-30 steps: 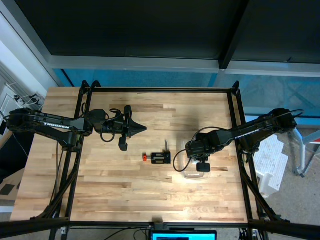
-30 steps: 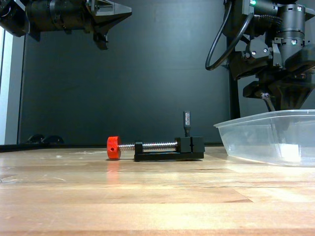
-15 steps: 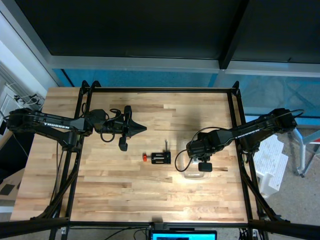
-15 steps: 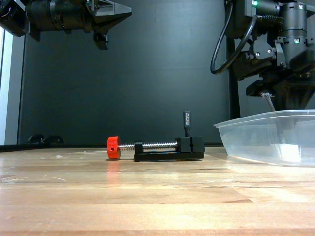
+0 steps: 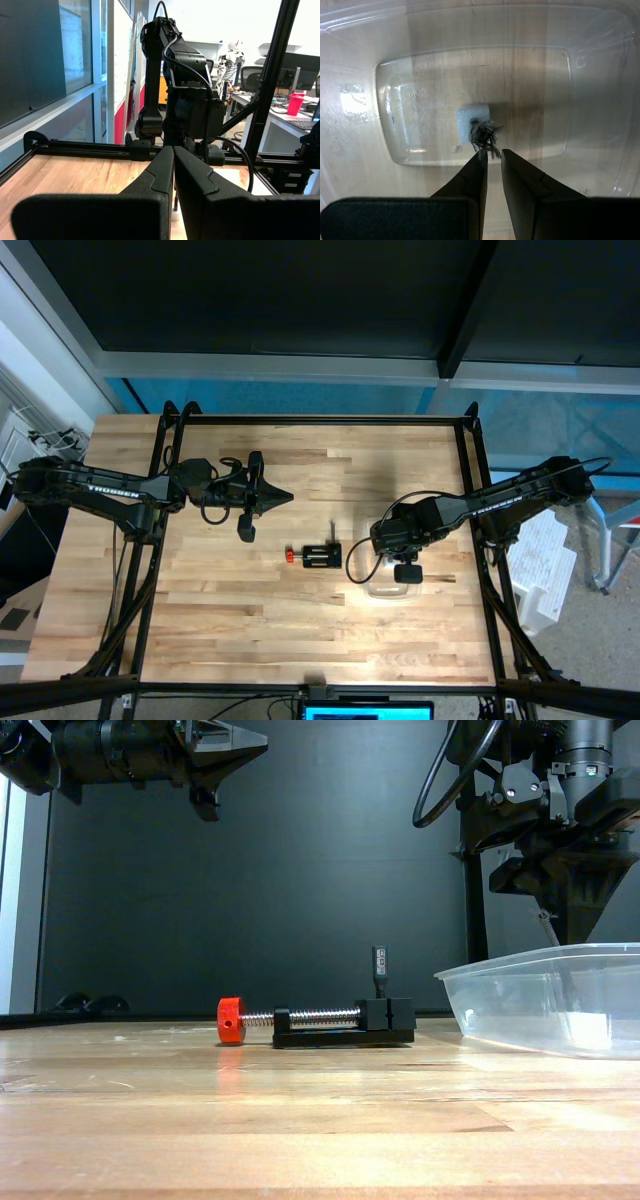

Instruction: Pick the usb-c connector and install on the hub

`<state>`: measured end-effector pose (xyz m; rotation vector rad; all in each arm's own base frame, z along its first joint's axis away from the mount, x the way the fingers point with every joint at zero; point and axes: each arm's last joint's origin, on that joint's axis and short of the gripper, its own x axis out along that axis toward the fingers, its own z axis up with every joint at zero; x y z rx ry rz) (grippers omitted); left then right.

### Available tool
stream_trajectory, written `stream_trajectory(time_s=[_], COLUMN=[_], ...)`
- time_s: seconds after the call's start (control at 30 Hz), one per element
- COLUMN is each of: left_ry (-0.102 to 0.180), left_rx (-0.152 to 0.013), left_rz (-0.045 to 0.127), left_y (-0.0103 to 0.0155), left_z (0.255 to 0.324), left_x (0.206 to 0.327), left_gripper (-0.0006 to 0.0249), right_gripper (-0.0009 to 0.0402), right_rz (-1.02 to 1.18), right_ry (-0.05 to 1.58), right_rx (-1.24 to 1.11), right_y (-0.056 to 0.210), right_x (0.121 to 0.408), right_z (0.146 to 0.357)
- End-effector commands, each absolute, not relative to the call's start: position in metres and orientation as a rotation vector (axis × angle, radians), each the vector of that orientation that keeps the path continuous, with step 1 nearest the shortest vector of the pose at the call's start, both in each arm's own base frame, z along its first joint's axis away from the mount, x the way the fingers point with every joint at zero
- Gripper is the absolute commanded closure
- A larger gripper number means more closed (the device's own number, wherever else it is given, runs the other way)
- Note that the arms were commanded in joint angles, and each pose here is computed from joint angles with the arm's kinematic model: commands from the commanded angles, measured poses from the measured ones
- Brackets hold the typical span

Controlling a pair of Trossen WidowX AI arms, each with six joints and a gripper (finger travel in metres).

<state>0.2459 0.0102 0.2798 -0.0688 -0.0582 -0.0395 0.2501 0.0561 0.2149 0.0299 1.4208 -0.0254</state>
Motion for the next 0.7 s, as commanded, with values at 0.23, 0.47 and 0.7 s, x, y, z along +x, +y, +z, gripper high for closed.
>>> stream_trajectory(time_s=[0.23,0.47,0.7], left_ry=[-0.059,-0.059,-0.059], left_rx=[-0.069,-0.069,-0.069], left_rz=[-0.039,-0.039,-0.039], left_y=[0.0103,0.0103,0.0103], left_z=[0.2798,0.2798,0.2798], left_x=[0.2459,0.2459,0.2459], left_gripper=[0.0243,0.0243,0.0243], right_gripper=[0.0291,0.0240,0.0220], right_rz=[-0.042,-0.042,-0.037], right_ry=[1.447,1.446,1.424], right_rx=[0.037,0.039,0.043], right_y=[0.0562,0.0563,0.0582], right_x=[0.2476,0.2476,0.2507], right_z=[0.2152,0.2152,0.2215])
